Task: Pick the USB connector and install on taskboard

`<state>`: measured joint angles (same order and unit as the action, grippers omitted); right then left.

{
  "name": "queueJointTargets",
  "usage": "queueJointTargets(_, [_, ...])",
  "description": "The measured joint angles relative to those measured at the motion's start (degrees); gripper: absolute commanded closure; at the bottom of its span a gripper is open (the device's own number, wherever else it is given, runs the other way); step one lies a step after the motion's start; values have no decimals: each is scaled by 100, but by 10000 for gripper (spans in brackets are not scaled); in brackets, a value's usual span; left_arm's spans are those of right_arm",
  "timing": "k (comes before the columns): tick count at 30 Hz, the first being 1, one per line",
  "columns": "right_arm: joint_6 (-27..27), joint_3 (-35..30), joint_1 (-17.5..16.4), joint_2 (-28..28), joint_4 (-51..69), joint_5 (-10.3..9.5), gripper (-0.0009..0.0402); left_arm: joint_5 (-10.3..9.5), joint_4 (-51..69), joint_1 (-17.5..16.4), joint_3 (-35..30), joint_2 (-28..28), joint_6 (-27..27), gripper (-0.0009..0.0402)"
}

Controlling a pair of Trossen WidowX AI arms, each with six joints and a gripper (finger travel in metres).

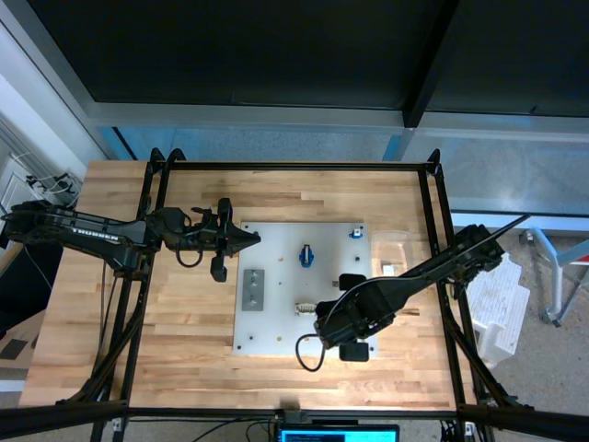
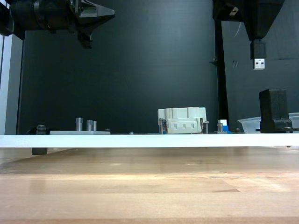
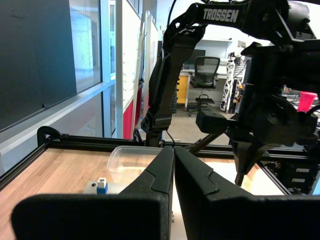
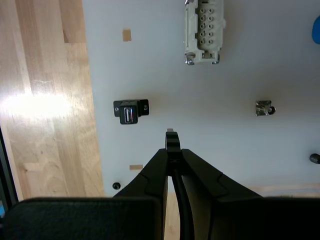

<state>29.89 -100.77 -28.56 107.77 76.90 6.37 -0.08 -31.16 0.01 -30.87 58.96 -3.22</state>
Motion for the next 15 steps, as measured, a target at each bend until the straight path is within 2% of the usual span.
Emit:
queueJointTargets(5, [74, -175, -90, 149, 11, -20, 393, 0, 0, 0, 0, 0, -2, 393])
queueJointTargets(10, [111, -192, -120, 225, -107, -192, 393, 2, 0, 0, 0, 0, -2, 393])
queueJointTargets(15, [116, -188, -151, 326, -151, -195, 393, 2, 0, 0, 0, 0, -2, 393])
